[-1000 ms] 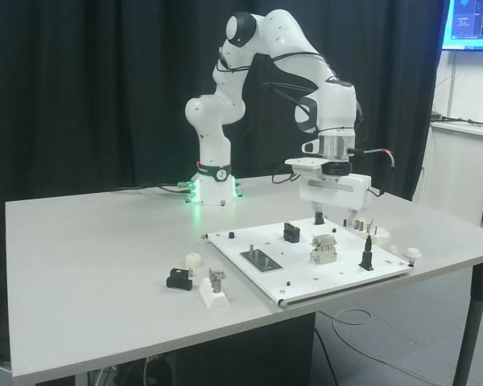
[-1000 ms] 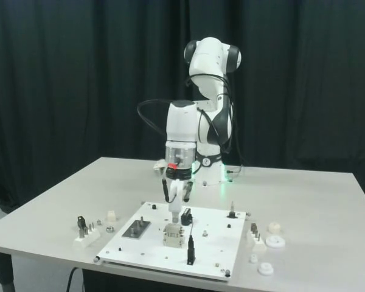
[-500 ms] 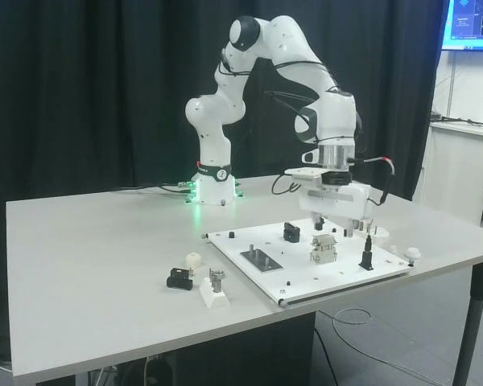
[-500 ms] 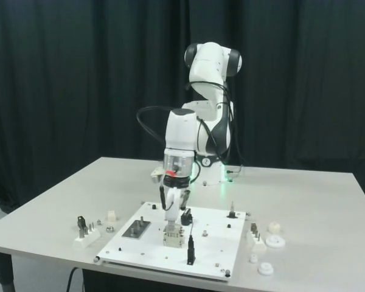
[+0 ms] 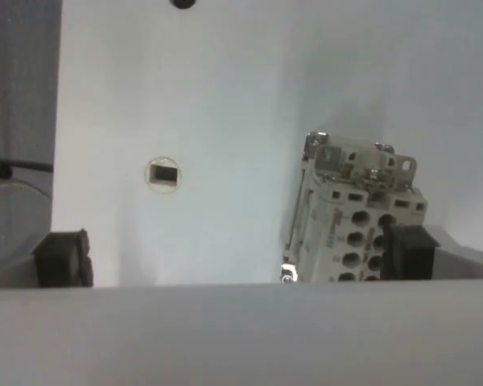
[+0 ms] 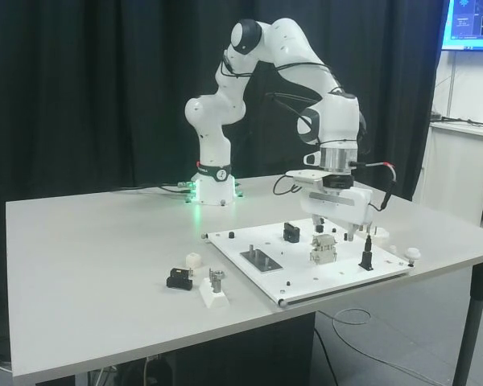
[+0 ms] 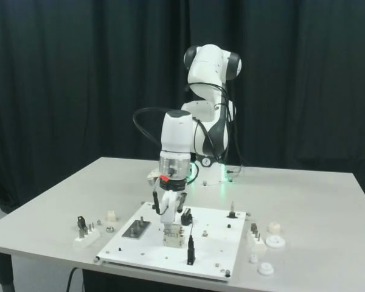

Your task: Insert waterproof.

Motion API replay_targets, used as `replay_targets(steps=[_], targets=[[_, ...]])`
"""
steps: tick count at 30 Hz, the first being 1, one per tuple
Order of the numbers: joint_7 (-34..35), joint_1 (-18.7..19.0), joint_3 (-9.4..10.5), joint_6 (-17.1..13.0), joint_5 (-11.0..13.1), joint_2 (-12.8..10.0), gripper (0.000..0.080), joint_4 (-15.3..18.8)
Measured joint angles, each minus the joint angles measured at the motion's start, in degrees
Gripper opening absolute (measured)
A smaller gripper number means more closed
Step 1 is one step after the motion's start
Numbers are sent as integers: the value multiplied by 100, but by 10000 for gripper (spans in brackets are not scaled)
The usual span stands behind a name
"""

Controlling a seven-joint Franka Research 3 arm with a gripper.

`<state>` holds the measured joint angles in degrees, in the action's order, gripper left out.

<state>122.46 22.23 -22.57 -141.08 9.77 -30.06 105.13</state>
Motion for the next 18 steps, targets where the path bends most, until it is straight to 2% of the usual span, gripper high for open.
replay_targets(steps=[11,18], targets=[[0,-91,3,581,13,-171,800,-535],[0,-100,6,776,172,-309,800,-709]])
